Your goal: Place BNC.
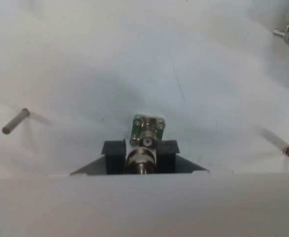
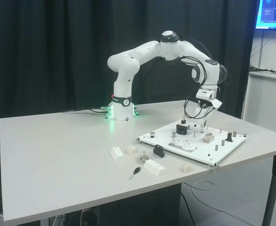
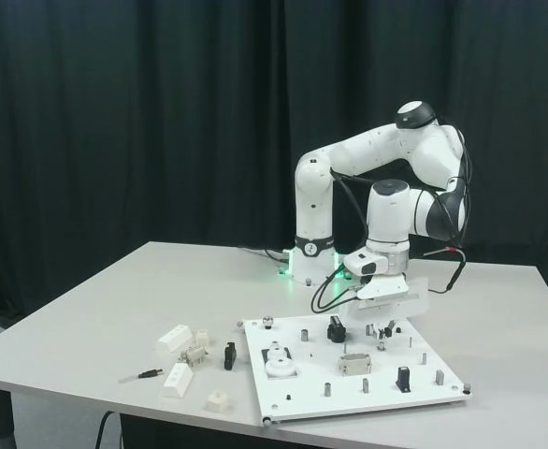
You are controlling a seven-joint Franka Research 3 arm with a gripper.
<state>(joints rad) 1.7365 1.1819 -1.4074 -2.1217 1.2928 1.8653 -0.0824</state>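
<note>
Gripping the metal BNC connector (image 1: 142,160) between two black fingertip pads (image 1: 114,155), the gripper (image 1: 140,157) has its jaws closed narrowly on the plug's round barrel. Only the connector's upper half shows in the wrist view; its lower part is cut off by the white housing of the wrist that fills the picture's bottom. Directly ahead of the plug's open end stands a square metal BNC socket with four corner screws (image 1: 147,130), mounted on the white assembly board (image 1: 85,74); plug and socket look close to touching, though whether they have met is hard to judge from this angle.

Two thin grey pegs (image 1: 15,121) rise from the board on either side, one cut off at the frame edge.

From the room cameras the connector itself is too small to make out. They show instead the white arm (image 3: 386,215) bent down over the far side of the board (image 3: 349,398), and loose white blocks (image 2: 117,153) lying on the grey table (image 2: 58,150) beside it.
</note>
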